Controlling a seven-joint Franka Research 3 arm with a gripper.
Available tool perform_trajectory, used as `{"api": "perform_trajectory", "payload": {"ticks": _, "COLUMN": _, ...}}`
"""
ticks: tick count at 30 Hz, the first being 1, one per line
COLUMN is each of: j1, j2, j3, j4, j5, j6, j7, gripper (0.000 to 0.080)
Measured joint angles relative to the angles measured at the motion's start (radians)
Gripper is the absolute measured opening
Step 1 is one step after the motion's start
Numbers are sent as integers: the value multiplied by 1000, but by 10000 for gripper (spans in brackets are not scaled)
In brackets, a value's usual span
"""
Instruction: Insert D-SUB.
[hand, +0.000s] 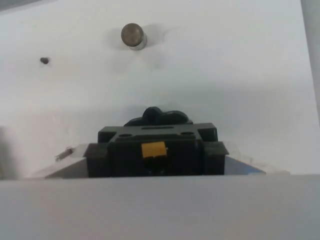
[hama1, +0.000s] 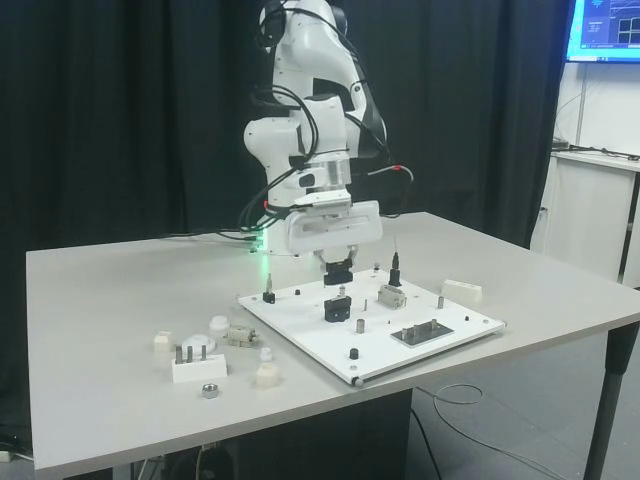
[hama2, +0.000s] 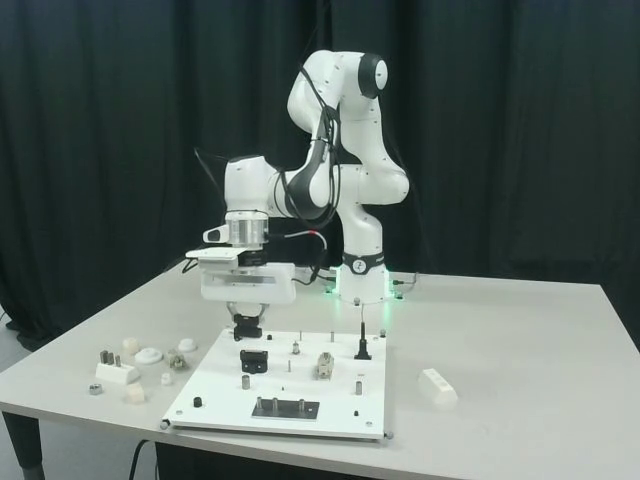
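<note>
Your D-SUB plug (hama2: 246, 325) sits clamped between the gripper (hama2: 247, 324) fingers, held just above the black socket block (hama2: 254, 359) on the white board (hama2: 330, 410), a little to the far side of it. It hangs there, by my judgement, so the pins can line up before descent. In the wrist view, the block (hand: 155, 155) lies straight below. Spare white parts (hama2: 137, 370) wait left of the board on the grey table (hama2: 520, 340), clear of your path.
</note>
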Motion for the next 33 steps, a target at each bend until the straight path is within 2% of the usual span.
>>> {"api": "perform_trajectory", "payload": {"ticks": 12, "j1": 1, "j2": 15, "j3": 13, "j4": -20, "j5": 0, "j6": 67, "j7": -1, "gripper": 380}}
{"api": "perform_trajectory", "payload": {"ticks": 33, "j1": 1, "j2": 35, "j3": 18, "j4": -29, "j5": 0, "j6": 71, "j7": -44, "gripper": 380}}
